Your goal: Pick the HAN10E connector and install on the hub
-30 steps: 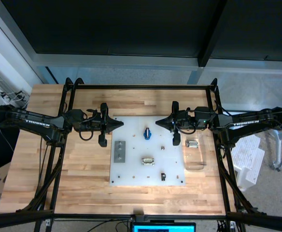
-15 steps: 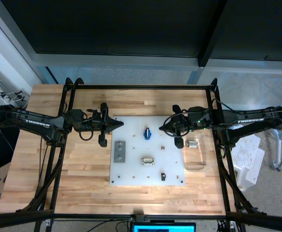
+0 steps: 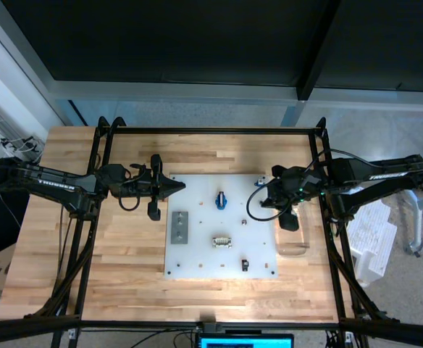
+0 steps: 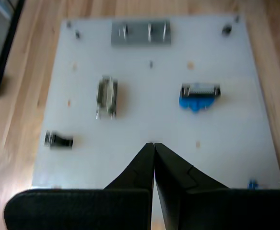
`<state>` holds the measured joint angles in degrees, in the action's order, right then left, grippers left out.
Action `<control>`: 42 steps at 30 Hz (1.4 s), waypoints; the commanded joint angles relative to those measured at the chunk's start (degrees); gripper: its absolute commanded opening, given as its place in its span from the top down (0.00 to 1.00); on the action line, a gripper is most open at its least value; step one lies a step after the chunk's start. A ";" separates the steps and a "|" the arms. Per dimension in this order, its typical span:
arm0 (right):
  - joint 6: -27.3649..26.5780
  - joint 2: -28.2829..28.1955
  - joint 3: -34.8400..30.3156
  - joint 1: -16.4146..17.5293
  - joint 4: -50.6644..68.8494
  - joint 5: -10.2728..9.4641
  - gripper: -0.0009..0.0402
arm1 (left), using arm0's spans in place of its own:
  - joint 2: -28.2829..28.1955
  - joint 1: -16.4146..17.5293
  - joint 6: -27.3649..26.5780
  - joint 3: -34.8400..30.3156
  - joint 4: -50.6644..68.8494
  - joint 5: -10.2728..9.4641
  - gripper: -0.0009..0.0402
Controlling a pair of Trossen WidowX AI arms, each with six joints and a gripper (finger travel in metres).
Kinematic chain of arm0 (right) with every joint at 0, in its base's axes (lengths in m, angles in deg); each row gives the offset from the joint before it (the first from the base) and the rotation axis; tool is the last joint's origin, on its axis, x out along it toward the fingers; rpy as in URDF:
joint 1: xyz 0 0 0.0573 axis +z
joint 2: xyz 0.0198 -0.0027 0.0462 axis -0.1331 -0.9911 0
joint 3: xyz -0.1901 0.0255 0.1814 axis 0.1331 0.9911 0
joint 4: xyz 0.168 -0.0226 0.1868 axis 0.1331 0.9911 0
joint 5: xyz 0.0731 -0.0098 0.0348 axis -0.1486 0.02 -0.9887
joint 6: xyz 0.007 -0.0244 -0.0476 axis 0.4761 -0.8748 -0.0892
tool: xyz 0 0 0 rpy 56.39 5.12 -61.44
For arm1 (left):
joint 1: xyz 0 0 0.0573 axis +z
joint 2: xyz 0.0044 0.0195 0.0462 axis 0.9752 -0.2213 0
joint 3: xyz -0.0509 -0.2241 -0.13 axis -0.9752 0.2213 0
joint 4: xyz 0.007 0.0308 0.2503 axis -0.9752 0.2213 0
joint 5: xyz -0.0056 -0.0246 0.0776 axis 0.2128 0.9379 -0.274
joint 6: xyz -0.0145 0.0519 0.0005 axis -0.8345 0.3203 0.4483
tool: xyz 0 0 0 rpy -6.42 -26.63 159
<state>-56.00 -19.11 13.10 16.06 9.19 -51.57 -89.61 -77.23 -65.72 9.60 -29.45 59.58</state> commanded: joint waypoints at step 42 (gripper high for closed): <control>12.76 -0.02 -0.15 8.98 27.63 1.53 0.48 | 0.02 0.02 0.00 0.00 -0.02 0.00 0.98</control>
<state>-43.24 -19.13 12.60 24.97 36.83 -50.04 -89.59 -77.23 -65.72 9.60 -29.45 59.58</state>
